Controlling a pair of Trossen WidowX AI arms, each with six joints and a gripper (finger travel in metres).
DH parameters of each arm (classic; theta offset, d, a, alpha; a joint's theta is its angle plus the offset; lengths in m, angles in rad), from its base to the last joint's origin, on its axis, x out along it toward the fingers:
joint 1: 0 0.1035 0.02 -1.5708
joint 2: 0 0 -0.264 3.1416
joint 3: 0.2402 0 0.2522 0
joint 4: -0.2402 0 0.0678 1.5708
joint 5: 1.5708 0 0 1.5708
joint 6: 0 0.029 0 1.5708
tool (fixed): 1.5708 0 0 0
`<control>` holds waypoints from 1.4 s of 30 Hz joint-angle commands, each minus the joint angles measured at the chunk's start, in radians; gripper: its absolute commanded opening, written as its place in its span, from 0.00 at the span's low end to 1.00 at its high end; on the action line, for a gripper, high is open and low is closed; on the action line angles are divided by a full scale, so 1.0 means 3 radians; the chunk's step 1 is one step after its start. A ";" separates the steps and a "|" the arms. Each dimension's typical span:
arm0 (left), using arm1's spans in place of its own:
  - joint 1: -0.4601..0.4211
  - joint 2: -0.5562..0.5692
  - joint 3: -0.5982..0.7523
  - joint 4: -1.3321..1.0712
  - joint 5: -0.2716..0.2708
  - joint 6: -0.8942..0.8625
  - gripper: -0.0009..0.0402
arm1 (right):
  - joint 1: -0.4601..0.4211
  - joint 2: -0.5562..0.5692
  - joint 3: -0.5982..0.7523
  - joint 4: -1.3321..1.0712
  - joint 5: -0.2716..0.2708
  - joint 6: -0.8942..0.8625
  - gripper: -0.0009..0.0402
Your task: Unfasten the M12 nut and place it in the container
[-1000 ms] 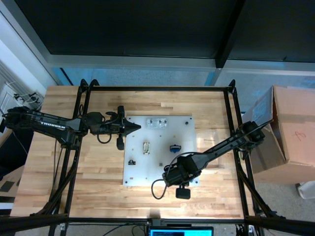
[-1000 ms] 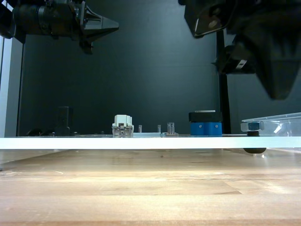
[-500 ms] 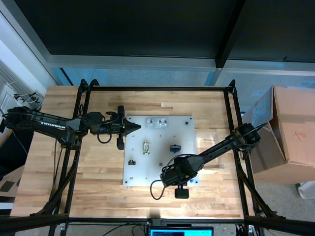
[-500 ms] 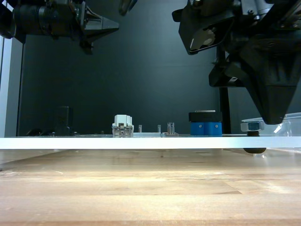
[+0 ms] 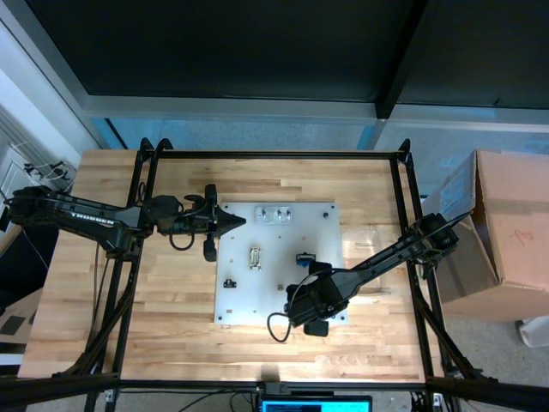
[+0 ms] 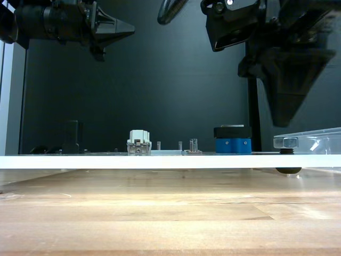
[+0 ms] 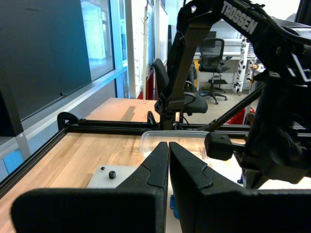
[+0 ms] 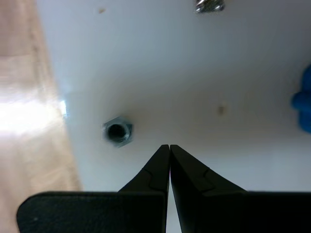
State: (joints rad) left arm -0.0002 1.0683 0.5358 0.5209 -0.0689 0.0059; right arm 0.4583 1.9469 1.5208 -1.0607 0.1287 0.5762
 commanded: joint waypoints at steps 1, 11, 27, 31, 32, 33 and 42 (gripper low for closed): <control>0.0000 0.0001 0.0001 0.0000 0.0000 0.0001 0.02 | 0.0003 -0.0020 0.0037 0.0014 -0.0332 0.0036 0.02; 0.0000 0.0000 0.0000 0.0001 0.0000 0.0001 0.02 | 0.0011 -0.0023 0.0134 0.0100 -0.0792 0.0139 0.02; 0.0001 0.0000 0.0000 0.0000 -0.0001 0.0001 0.02 | 0.0029 -0.0023 0.0093 0.0116 -0.0449 0.1310 0.13; 0.0000 0.0000 0.0000 0.0001 -0.0001 0.0001 0.02 | 0.0022 -0.0022 0.0080 0.0173 -0.0390 0.1840 0.26; 0.0001 0.0000 0.0000 0.0000 0.0000 0.0001 0.02 | 0.0022 -0.0005 0.0075 0.0219 -0.0390 0.1948 0.30; 0.0000 0.0000 0.0000 0.0000 0.0000 0.0001 0.02 | 0.0020 0.0020 0.0075 0.0253 -0.0402 0.2111 0.34; 0.0000 0.0000 0.0000 0.0000 0.0000 0.0001 0.02 | 0.0001 0.0164 0.0036 0.0332 -0.0313 0.2655 0.60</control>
State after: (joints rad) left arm -0.0002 1.0683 0.5358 0.5201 -0.0692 0.0063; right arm 0.4580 1.9915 1.5364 -0.9630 0.0372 1.3636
